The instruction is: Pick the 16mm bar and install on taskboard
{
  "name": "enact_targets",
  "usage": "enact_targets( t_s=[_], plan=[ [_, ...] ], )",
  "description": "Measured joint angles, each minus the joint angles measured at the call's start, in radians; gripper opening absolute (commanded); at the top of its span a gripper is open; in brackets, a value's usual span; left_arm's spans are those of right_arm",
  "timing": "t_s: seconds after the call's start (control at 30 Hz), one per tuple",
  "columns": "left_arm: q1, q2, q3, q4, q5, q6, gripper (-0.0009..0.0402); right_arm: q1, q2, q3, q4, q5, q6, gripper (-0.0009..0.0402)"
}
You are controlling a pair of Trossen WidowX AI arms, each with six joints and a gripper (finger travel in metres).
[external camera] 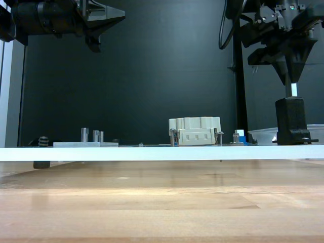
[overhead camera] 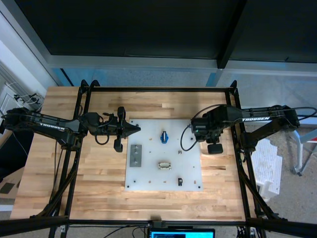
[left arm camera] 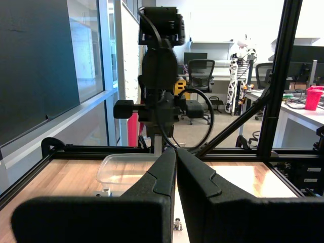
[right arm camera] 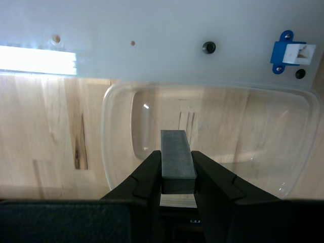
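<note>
High view: left gripper (overhead camera: 134, 128) sits over taskboard (overhead camera: 148, 176) left edge, jaws pressed together, holding nothing; right gripper (right arm camera: 177, 161) clamps 16mm bar (right arm camera: 176, 144) upright over clear tray (right arm camera: 114, 152) just off the right edge. Low view: both hang well above the board.

White board (overhead camera: 148, 178) on a pale, plank-striped wooden table (overhead camera: 94, 188).
I see my black left gripper (overhead camera: 136, 128) above the board's left edge, fingers pressed together, and my black right gripper (right arm camera: 176, 157) over a clear tray (right arm camera: 121, 126), clamping a dark grey bar (right arm camera: 174, 139); on the board sit a blue knob (overhead camera: 164, 136), a grey block (overhead camera: 135, 154) and a cream connector (external camera: 195, 130).
</note>
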Motion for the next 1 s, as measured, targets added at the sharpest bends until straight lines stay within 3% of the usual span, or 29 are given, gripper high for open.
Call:
enact_targets(
  t_s=[0.2, 0.87, 1.0],
  plan=[
    [0.0, 0.0, 0.0, 0.0, 0.0, 0.0, 0.0, 0.077, 0.067, 0.047, -0.016, 0.014, 0.101, 0.0],
    [0.0, 0.0, 0.0, 0.0, 0.0, 0.0, 0.0, 0.285, 0.164, 0.115, 0.032, 0.007, 0.357, 0.0],
    [0.0, 0.0, 0.0, 0.0, 0.0, 0.0, 0.0, 0.313, 0.182, 0.115, 0.041, -0.022, 0.41, 0.0]
  ],
)
